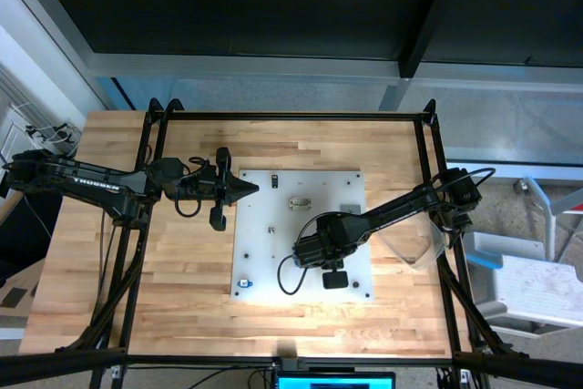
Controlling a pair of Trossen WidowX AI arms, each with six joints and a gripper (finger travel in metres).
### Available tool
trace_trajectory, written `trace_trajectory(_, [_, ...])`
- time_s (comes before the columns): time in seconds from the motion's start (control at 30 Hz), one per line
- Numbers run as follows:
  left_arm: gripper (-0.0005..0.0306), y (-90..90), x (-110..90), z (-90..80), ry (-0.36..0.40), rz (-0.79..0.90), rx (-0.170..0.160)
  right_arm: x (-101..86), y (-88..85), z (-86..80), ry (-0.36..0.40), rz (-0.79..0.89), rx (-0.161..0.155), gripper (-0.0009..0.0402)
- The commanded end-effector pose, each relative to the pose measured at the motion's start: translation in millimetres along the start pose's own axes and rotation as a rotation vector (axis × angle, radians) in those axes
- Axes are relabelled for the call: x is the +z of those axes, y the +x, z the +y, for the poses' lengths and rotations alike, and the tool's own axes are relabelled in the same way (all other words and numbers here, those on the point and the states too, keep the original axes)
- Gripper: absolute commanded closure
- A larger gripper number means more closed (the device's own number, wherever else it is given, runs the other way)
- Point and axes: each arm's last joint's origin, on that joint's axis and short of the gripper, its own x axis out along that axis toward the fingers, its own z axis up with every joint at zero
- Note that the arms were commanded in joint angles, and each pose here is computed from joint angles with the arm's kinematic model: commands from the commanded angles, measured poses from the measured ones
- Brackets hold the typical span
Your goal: Pick the 16mm cylinder and place it in the container
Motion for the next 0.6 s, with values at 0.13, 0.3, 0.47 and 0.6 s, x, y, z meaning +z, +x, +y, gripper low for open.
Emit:
trace_trajectory(0.13, [0.03,0.1,0.1,0.0,0.0,0.0,0.0,0.0,-0.5,-0.1,0.001,-0.001,0.0,0.0343])
trace_trajectory(0.3, [0.03,0.1,0.1,0.0,0.0,0.0,0.0,-0.2,-1.7,0.0,0.001,-0.005,0.0,0.0363])
trace_trajectory(0.47, [0.03,0.1,0.1,0.0,0.0,0.0,0.0,-1.0,-4.1,-0.4,0.002,-0.005,0.002,0.0376])
trace_trajectory(0.6, [0.03,0.1,0.0,0.0,0.0,0.0,0.0,-1.7,-8.0,-0.9,0.002,-0.014,0.004,0.0377])
